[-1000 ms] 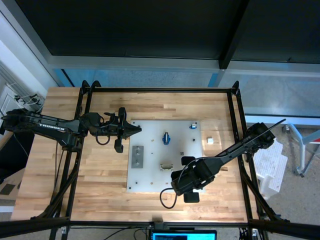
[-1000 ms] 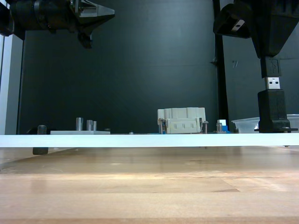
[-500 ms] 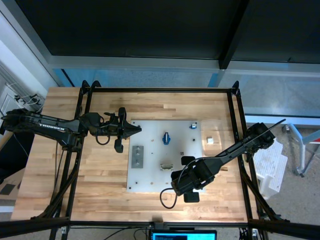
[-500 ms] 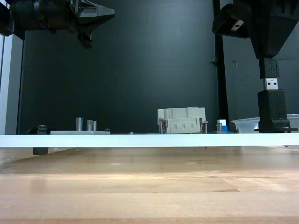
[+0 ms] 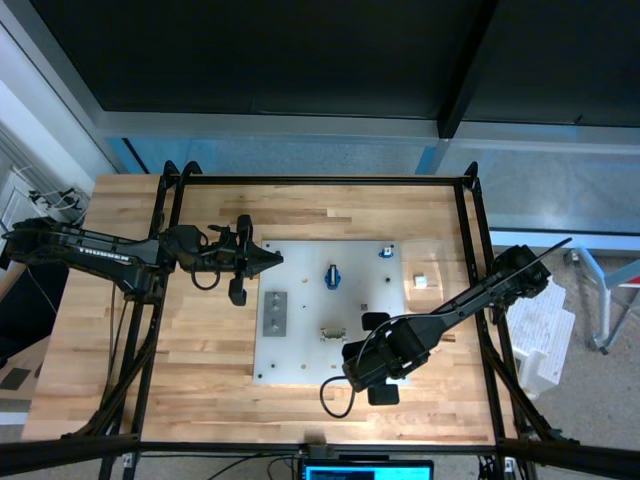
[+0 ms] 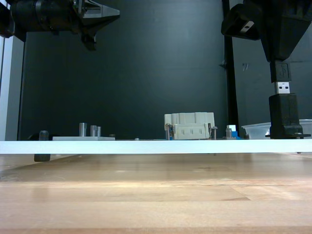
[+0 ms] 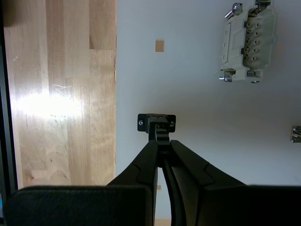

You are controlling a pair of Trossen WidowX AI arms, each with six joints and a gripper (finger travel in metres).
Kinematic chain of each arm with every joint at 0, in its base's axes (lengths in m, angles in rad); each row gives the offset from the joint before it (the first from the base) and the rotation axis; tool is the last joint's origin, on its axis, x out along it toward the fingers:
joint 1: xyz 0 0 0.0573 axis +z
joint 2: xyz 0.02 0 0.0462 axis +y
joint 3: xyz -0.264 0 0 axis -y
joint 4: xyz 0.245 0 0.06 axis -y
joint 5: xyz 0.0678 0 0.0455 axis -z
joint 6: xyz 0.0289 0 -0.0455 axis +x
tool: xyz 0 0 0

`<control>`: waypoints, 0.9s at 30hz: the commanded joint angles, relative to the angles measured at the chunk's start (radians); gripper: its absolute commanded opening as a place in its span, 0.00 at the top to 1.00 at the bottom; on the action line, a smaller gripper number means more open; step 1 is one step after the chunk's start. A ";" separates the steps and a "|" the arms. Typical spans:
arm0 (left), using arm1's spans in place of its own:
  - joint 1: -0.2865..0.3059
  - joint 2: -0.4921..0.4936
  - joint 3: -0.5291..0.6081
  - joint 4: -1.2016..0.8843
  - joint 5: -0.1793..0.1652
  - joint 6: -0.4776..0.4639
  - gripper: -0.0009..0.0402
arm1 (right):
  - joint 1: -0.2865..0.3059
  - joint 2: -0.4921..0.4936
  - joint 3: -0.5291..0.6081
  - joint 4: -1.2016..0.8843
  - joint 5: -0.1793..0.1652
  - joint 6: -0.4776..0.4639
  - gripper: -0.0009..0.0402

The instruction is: Pick the USB connector and install on taskboard

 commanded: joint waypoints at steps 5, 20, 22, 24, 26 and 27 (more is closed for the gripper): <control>0.000 0.000 0.000 0.000 0.000 0.000 0.98 | 0.000 0.001 -0.007 0.008 -0.002 0.003 0.98; 0.000 0.000 0.000 0.000 0.000 0.000 0.98 | -0.002 0.000 -0.014 0.019 -0.001 0.012 0.98; 0.000 0.000 0.000 0.000 0.000 0.000 0.98 | -0.002 0.000 -0.022 0.025 -0.001 0.012 0.98; 0.000 0.000 0.000 0.000 0.000 0.000 0.98 | -0.002 0.001 -0.032 0.036 -0.001 0.012 0.98; 0.000 0.000 0.000 0.000 0.000 0.000 0.98 | -0.002 0.003 -0.044 0.049 -0.002 0.012 0.98; 0.000 0.000 0.000 0.000 0.000 0.000 0.98 | -0.002 0.003 -0.051 0.056 -0.002 0.012 0.98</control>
